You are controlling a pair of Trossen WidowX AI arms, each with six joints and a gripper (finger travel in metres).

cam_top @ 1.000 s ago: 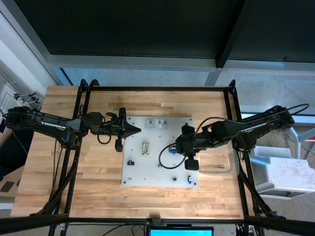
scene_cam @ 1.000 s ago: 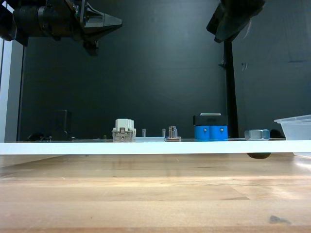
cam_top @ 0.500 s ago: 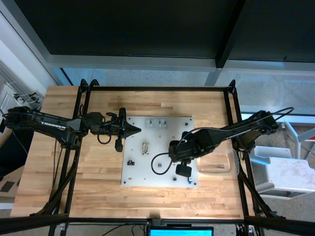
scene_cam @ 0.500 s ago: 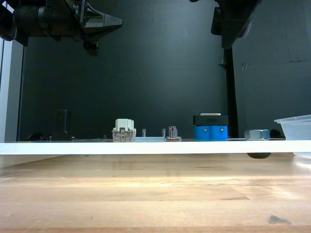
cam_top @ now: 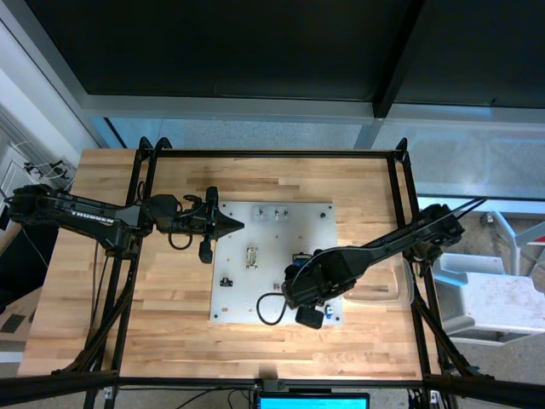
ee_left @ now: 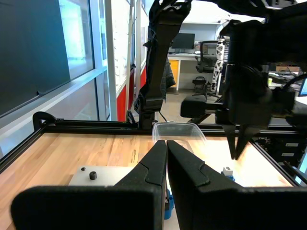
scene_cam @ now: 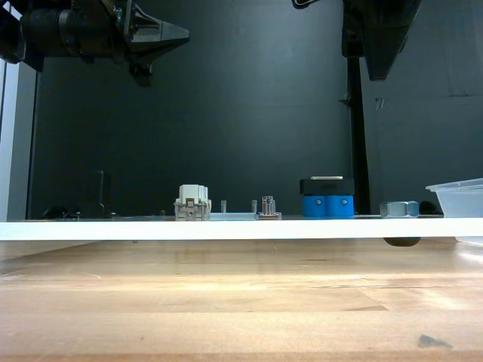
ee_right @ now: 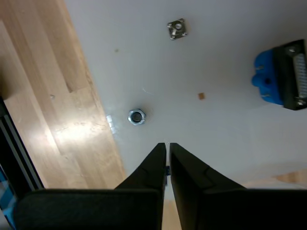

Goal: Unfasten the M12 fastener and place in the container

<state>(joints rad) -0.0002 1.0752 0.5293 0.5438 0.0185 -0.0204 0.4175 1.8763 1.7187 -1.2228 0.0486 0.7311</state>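
The M12 nut [scene_cam: 398, 209] is a small silver hex nut low on the white board [cam_top: 255, 298] near its near right edge. In the right wrist view the nut [ee_right: 136, 116] has a dark centre and no ribs show, so it looks run down on its stud. The right arm hides it in the high view. My right gripper [ee_right: 167, 146] hangs well above the board, fingers together, a little to one side of the nut [scene_cam: 375, 74]. The clear container [cam_top: 400, 285] lies off the board's right edge [scene_cam: 456, 194]. My left gripper [cam_top: 241, 226] is shut and parked high at the board's far left.
A blue connector [scene_cam: 327, 205] and a silver post [scene_cam: 268, 205] stand mid-board, with a white connector [cam_top: 252, 257] to their left. A black cable loop [cam_top: 268, 308] hangs from the right arm over the board's near edge. A black post [cam_top: 323, 216] stands at the far right corner.
The right arm has swung from mid-board toward the near edge, now above the board's near right part. The left arm, nut and tray have not moved.
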